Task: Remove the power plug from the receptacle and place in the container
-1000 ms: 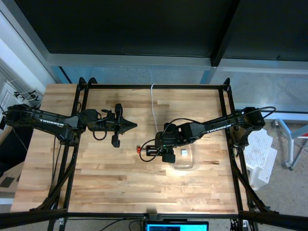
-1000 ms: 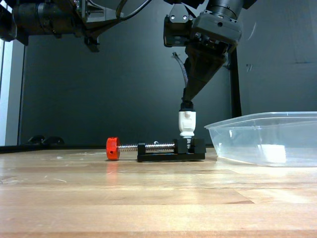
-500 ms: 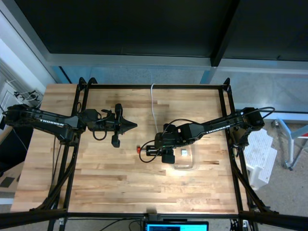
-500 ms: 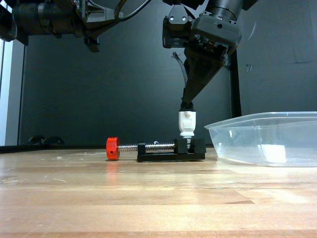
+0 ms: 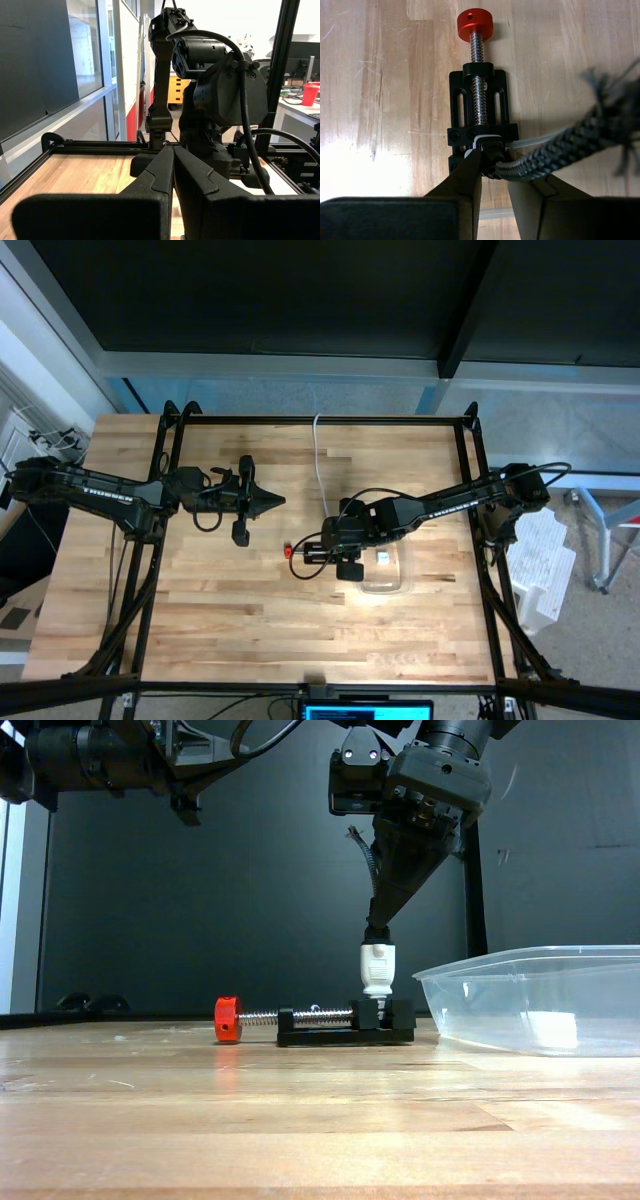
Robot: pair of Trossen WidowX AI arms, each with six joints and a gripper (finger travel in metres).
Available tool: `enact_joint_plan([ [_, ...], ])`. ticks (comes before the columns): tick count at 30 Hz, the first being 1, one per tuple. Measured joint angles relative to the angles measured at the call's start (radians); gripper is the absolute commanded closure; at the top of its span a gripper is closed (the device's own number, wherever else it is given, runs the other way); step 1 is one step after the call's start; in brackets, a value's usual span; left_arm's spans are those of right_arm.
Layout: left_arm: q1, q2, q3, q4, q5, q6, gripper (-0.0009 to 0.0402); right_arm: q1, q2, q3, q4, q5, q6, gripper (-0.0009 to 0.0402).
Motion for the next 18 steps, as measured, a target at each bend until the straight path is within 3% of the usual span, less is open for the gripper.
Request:
enact_joint_plan([
  [2,0.0,0.0,0.0,0.0,0.0,0.0,0.0393,0.0,0.0,0.0,0.0,0.001,0.0,0.0397],
  [18,0.0,0.0,0.0,0.0,0.0,0.0,0.0393,0.0,0.0,0.0,0.0,0.001,-0.003,0.0393],
])
